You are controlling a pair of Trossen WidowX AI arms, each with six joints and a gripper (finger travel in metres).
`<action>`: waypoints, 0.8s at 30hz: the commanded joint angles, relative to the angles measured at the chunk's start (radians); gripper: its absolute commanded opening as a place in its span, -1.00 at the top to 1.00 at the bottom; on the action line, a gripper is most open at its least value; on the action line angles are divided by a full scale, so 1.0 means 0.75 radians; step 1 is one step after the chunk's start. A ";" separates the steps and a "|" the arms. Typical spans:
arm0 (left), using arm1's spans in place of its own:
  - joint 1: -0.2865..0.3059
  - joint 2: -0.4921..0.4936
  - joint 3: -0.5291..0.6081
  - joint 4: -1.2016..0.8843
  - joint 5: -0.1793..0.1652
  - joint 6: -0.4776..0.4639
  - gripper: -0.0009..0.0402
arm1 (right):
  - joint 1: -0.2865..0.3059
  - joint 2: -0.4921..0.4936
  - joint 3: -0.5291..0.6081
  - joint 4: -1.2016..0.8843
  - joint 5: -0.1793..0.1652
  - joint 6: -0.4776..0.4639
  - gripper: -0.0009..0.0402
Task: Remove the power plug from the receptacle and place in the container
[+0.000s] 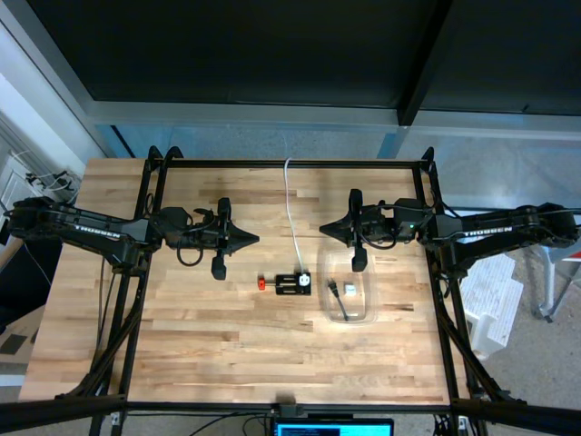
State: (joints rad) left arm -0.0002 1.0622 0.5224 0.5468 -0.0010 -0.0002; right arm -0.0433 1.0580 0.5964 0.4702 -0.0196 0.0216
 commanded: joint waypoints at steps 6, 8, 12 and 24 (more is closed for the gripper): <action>0.000 0.000 0.001 0.001 0.001 0.000 0.96 | -0.004 -0.031 -0.054 0.035 0.000 0.025 0.96; 0.001 0.000 0.001 0.001 0.001 0.000 0.96 | -0.004 -0.033 -0.075 0.053 -0.001 0.031 0.96; 0.000 0.000 0.001 0.001 0.001 0.000 0.96 | -0.004 -0.033 -0.106 0.100 -0.011 0.052 0.96; 0.000 0.000 0.001 0.001 0.001 0.000 0.96 | -0.003 -0.033 -0.119 0.097 -0.012 0.066 0.96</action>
State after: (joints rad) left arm -0.0002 1.0618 0.5224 0.5472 -0.0010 -0.0002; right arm -0.0460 1.0328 0.5064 0.5434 -0.0277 0.0719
